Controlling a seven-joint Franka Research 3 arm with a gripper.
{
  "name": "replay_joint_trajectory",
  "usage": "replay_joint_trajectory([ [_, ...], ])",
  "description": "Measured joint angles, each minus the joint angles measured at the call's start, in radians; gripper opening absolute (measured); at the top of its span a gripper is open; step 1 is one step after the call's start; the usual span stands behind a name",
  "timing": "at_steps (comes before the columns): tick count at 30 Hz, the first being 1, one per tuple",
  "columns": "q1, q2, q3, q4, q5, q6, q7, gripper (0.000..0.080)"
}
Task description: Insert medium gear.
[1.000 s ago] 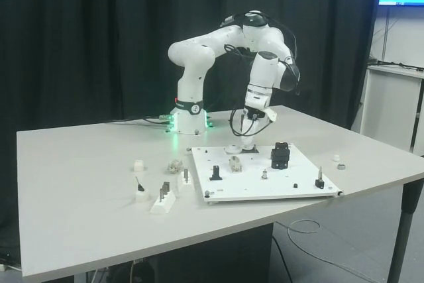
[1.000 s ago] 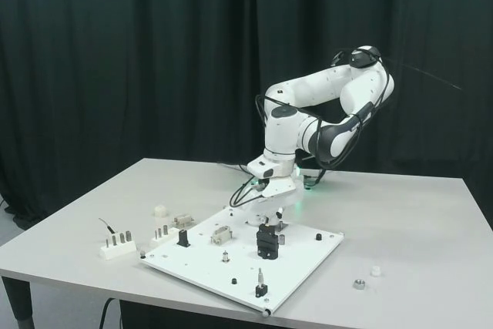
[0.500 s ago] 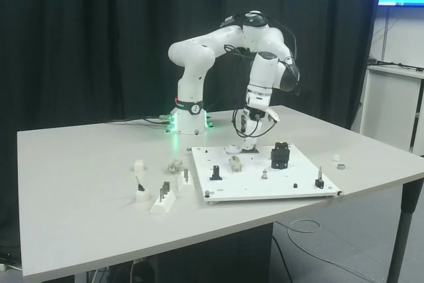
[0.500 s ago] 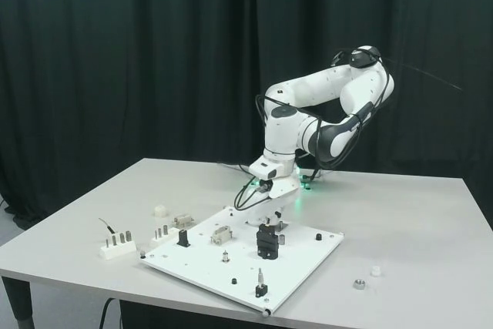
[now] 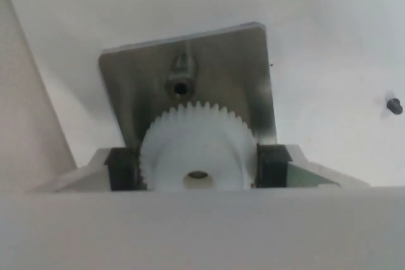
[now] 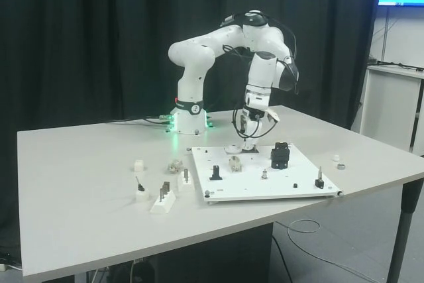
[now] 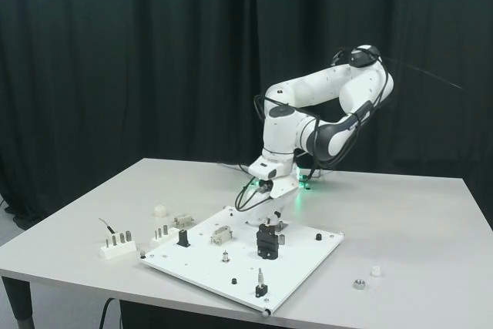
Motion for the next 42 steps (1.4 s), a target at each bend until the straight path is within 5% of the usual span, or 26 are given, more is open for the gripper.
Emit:
replay_joint_trajectory([
  [17, -0.007, -0.005, -0.004, -0.002, 0.011, -0.009, -0.017, 0.0392],
  [42, -0.004, -0.005, -0.005, -0.011, 0.029, -0.006, -0.225, 0.0392],
])
